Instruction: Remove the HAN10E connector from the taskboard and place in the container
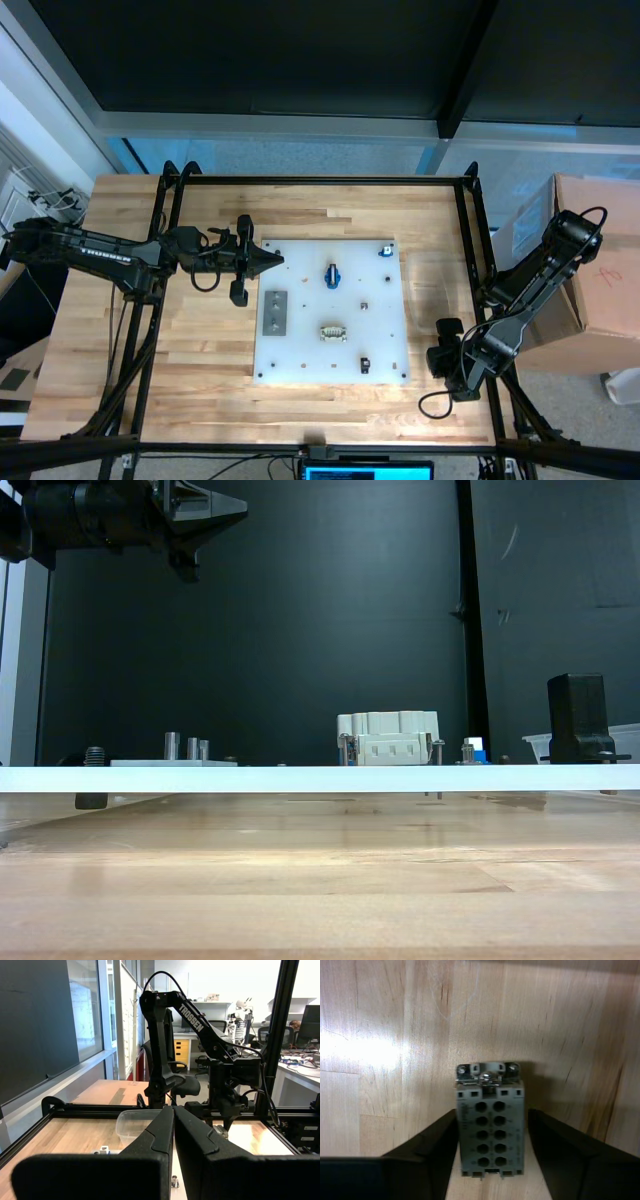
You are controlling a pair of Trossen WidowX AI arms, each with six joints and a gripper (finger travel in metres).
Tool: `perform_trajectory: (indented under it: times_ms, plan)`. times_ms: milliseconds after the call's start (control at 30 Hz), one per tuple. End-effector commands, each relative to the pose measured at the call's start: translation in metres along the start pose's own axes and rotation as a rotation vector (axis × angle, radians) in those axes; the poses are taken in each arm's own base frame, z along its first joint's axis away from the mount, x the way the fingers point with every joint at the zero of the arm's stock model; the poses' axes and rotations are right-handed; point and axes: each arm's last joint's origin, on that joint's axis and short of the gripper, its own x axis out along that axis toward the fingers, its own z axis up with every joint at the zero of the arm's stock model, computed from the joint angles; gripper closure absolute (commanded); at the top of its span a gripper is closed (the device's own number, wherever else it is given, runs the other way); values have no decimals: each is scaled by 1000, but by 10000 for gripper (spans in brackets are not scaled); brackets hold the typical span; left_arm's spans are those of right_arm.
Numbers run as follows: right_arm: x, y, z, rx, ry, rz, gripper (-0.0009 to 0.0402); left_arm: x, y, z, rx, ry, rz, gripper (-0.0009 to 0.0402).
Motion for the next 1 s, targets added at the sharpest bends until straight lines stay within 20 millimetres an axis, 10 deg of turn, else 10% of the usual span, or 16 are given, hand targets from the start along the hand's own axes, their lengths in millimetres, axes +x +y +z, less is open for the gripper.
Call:
perform_trajectory:
  times_ms: [33, 400, 1000]
  plan:
    - [-1, 1, 0, 2, 5, 11, 271, 0, 0, 0, 0, 0, 0, 393]
    - [-29, 2, 7, 5, -3, 25, 394, 0, 0, 0, 0, 0, 0, 393]
    - [-91, -73, 21, 312, -85, -46, 379, 0, 0, 0, 0, 0, 0, 393]
